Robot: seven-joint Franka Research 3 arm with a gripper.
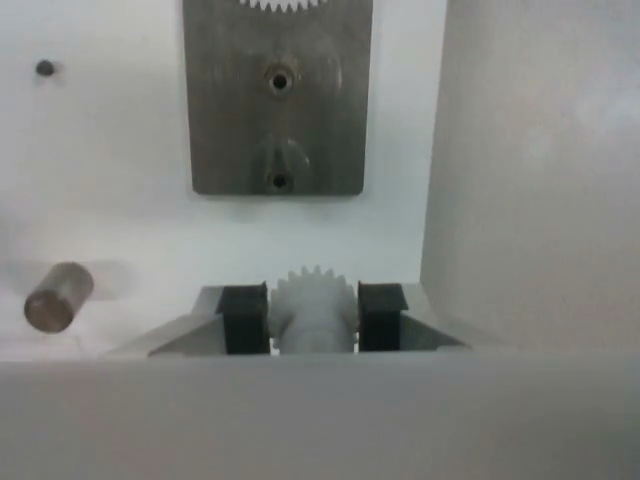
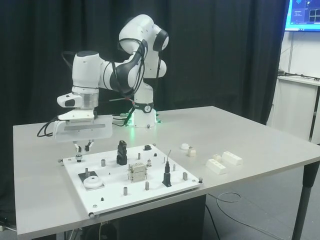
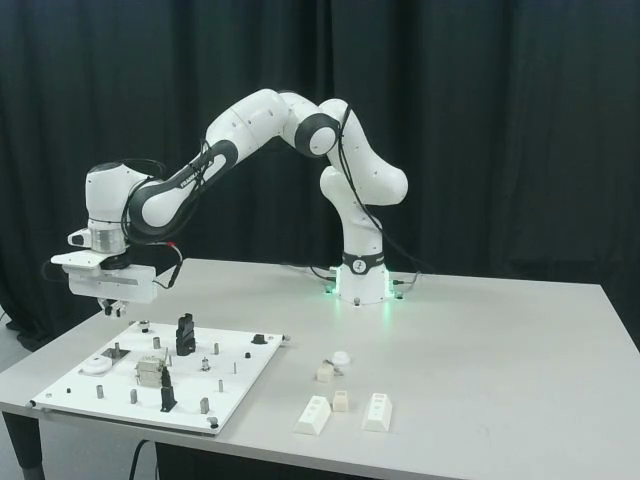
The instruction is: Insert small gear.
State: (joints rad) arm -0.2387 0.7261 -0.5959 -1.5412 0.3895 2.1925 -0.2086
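In the wrist view my gripper (image 1: 313, 316) is shut on the small white gear (image 1: 311, 297), whose teeth show between the two black pads (image 1: 244, 318). Past it lies a grey plate (image 1: 277, 120) with two small pegs (image 1: 279, 79) in line, and the teeth of a large white gear (image 1: 280, 4) at its far end. In the first room view the gripper (image 2: 83, 146) hangs above the far left part of the white board (image 2: 150, 192), behind the plate (image 2: 84, 176) and the large gear (image 2: 93, 182). The second room view shows the gripper (image 3: 114, 308) above the board (image 3: 240, 385).
A short metal cylinder (image 1: 57, 296) stands on the board close to the gripper. Black plugs (image 2: 121, 152), several small pegs and a metal connector (image 2: 137, 171) stand on the board. White blocks (image 2: 224, 161) and small white parts (image 2: 187, 148) lie on the grey table beside it.
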